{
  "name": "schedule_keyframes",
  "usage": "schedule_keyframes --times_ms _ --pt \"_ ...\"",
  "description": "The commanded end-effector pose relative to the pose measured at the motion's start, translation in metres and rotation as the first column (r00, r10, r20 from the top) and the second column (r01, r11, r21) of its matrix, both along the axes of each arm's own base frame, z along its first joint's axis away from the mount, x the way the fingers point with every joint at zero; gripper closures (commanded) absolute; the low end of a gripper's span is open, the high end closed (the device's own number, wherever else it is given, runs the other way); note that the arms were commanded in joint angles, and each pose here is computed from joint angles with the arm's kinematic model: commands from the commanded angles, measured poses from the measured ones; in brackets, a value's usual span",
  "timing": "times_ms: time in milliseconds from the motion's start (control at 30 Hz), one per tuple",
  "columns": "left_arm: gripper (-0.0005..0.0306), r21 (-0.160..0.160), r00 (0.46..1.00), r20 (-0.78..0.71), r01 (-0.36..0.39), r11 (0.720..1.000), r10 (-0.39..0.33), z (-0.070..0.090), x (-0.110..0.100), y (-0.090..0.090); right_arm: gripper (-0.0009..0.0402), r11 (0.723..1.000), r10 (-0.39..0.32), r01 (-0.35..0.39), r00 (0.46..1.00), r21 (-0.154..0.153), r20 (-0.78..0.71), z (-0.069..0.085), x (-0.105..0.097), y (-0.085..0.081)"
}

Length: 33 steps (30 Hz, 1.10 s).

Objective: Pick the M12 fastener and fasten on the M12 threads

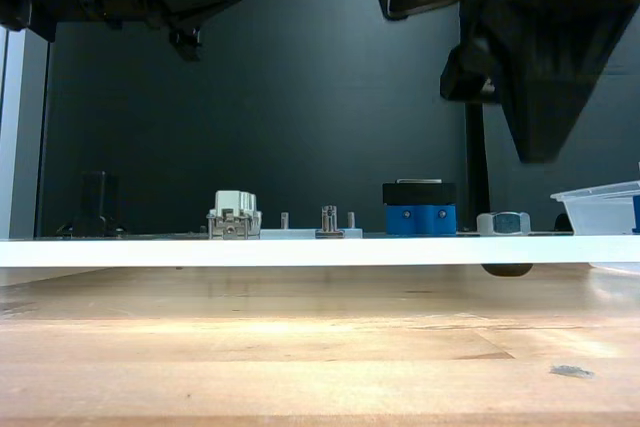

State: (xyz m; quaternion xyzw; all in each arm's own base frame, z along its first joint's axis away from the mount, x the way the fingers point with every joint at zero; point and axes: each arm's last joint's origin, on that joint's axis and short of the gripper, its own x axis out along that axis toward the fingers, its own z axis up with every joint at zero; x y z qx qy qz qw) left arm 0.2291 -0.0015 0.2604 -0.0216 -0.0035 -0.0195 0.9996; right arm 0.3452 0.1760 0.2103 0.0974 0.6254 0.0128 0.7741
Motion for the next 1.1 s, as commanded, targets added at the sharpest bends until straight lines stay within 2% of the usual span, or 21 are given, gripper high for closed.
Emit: schedule_keyframes --times_ms 33,400,1100 --pt "0.0300 0.000 1.000 0.000 0.000 1.000 0.000 0.0000 0.0001 0.0001 0.0393 1.000 -0.003 0.003 1.000 0.009 0.019 0.0075 -0.0018 -0.0010" --pt "0.0300 0.000 1.000 0.000 0.000 1.000 0.000 0.0000 0.0001 0.0001 0.0393 1.000 -0.005 0.004 0.999 0.021 0.041 0.0168 -0.0045 -0.0023" --pt "0.0300 0.000 1.000 0.000 0.000 1.000 0.000 0.0000 0.0001 0.0001 0.0393 1.000 -0.004 0.003 0.999 0.021 0.043 0.0168 -0.0044 -0.0024"
